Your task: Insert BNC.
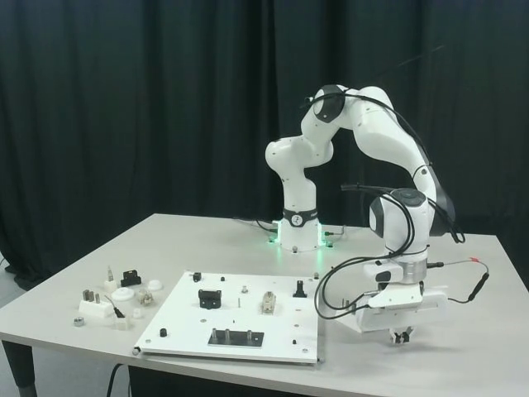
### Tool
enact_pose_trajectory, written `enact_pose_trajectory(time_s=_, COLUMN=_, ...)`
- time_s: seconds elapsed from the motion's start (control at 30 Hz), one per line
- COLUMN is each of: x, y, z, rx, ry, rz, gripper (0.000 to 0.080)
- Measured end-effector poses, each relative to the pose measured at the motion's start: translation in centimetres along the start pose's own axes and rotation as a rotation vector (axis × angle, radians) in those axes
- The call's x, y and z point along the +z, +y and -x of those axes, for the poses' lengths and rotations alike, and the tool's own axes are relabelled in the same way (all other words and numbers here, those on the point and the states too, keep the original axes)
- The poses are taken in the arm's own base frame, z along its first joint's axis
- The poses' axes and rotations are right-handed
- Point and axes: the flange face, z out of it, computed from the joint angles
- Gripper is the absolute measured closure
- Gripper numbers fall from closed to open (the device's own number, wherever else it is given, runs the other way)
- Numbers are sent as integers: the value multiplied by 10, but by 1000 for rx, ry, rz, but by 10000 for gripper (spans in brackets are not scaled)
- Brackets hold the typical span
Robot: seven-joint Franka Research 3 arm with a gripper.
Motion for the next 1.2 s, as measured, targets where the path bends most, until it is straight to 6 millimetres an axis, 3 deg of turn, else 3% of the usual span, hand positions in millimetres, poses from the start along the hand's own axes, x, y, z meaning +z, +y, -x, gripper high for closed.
enact_pose_trajectory(time_s=1.2, x=-13, y=3, z=-8, rx=14, ry=1, rz=2, gripper=676)
